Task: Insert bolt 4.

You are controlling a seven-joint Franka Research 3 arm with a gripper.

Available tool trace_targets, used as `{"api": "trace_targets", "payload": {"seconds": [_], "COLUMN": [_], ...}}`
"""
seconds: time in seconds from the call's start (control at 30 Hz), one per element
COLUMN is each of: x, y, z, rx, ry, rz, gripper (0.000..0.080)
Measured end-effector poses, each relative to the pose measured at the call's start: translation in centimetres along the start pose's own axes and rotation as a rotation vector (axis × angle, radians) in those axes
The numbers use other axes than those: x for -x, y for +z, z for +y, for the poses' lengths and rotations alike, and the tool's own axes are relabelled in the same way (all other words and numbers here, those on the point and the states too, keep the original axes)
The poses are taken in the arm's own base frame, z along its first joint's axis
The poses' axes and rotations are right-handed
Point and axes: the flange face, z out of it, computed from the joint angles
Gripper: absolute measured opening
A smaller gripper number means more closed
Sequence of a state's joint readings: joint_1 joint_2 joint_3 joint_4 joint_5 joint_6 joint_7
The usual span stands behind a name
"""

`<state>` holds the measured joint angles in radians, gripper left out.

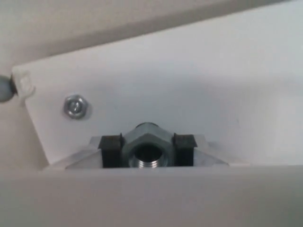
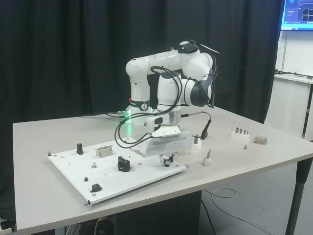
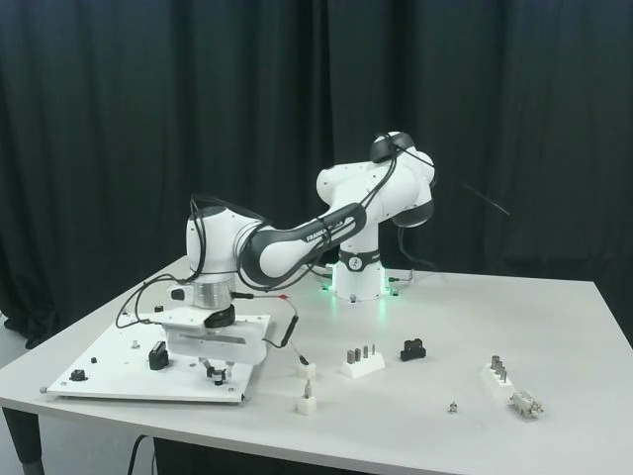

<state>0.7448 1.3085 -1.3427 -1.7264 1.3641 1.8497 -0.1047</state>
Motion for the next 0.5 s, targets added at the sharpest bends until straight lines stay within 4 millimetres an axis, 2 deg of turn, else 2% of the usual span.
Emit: {"api": "trace_targets", "payload": {"seconds": [0.5], "x": [0.03], "y": [0.01], "z": [0.05], "rx": [-0.004], "ry": [0.385], "rz": [0.001], "gripper": [0.0225]}}
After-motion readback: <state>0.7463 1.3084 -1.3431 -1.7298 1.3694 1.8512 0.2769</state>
